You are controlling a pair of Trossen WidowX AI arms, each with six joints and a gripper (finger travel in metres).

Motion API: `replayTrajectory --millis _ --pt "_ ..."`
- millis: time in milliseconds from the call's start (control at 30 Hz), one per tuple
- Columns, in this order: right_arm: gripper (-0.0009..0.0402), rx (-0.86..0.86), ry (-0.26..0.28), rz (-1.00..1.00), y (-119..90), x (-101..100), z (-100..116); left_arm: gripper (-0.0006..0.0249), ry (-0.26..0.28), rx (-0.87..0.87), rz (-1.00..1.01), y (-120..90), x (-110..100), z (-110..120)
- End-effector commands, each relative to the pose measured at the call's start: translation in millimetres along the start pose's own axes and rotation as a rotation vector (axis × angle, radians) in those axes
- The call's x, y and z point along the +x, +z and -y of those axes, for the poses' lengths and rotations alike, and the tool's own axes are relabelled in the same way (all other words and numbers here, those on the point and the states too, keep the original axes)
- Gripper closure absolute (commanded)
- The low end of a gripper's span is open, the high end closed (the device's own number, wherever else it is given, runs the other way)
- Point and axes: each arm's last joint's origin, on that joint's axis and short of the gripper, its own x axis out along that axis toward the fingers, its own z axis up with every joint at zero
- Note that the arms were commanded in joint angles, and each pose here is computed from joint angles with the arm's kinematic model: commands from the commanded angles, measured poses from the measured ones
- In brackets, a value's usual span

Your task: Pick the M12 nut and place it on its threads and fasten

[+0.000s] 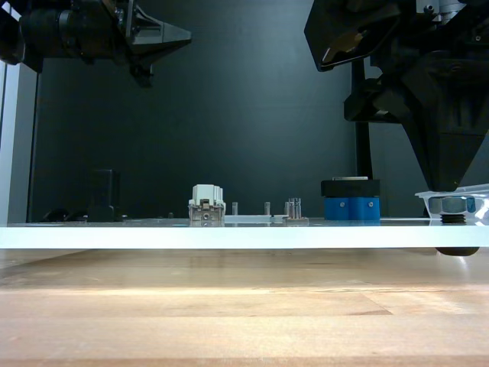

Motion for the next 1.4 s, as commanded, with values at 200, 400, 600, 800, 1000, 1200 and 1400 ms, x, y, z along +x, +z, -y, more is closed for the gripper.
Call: replayTrajectory --millis 200,400,600,800,1000,1200,1400 --pt "0.0394 -0.004 0.003 -0.004 1.3 7.0 -1.3 0.0243 0.0 0.0 -0.001 -0.1 0.1 0.0" --pt "0.0393 -0.004 -0.001 -0.012 0.9 8.2 -1.1 0.0243 0.0 0.0 -0.001 -0.1 0.1 -0.1" --pt "0.0393 -0.075 0.187 -0.087 -0.6 7.4 -6.9 0.0243 0.0 0.0 -0.001 -0.1 0.1 0.0" --pt "0.0393 -0.115 0.243 -0.114 -3.3 2.1 -6.9 0.0243 0.0 0.0 -0.001 -0.1 0.1 0.0" --pt "0.0393 -0.085 0.113 -0.08 -4.0 0.5 -1.7 0.0243 0.0 0.0 -0.002 -0.2 0.1 0.0" --pt "0.0393 -0.052 0.012 -0.027 -2.3 -5.8 6.4 0.0243 0.0 0.0 -0.002 -0.2 0.1 0.0" --pt "0.0393 -0.05 -0.006 -0.01 1.4 2.3 5.4 0.0243 0.0 0.0 0.0 0.0 0.0 0.0"
